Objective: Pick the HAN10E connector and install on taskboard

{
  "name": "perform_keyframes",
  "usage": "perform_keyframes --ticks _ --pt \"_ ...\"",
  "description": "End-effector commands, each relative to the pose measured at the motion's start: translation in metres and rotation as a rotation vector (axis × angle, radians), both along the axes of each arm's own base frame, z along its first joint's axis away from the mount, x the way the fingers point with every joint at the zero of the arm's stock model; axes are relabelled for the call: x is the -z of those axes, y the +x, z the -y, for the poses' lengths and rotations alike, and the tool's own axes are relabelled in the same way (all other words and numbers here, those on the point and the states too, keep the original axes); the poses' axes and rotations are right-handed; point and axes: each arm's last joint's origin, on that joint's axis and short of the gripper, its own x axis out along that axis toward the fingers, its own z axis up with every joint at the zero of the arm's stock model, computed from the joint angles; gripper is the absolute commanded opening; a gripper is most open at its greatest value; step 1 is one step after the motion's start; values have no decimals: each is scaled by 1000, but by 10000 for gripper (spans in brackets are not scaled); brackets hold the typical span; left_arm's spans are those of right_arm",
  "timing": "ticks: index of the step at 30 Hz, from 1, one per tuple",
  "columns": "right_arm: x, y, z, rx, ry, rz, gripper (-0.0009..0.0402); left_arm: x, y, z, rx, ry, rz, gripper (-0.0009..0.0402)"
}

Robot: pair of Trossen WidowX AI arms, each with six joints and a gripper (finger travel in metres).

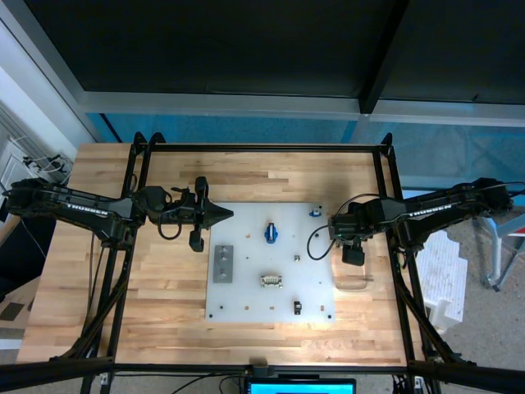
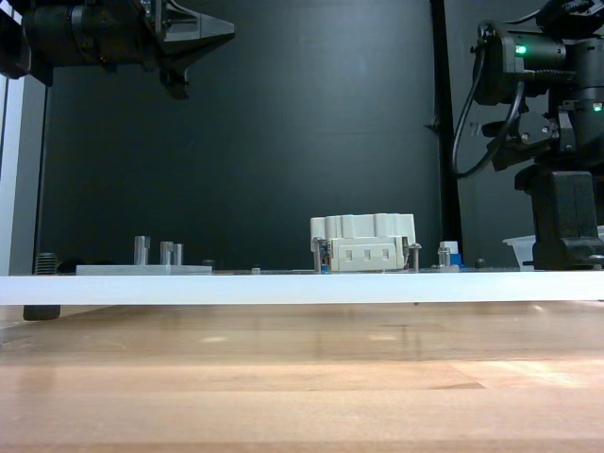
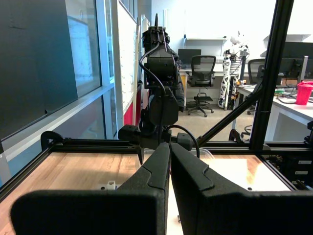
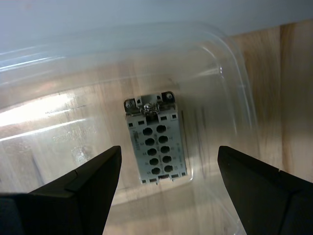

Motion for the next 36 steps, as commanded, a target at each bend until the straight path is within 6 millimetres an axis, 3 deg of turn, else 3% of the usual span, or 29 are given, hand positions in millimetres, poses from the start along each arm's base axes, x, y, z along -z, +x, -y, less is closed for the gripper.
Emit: perform_keyframes --ticks 1,14,36 --pt "3 2 0 5 2 1 275 0 0 0 0 0 0 1" --pt "18 0 -2 21 21 9 275 0 0 0 0 0 0 1" --pt "21 -1 -1 41 7 4 265 0 0 0 0 0 1 1"
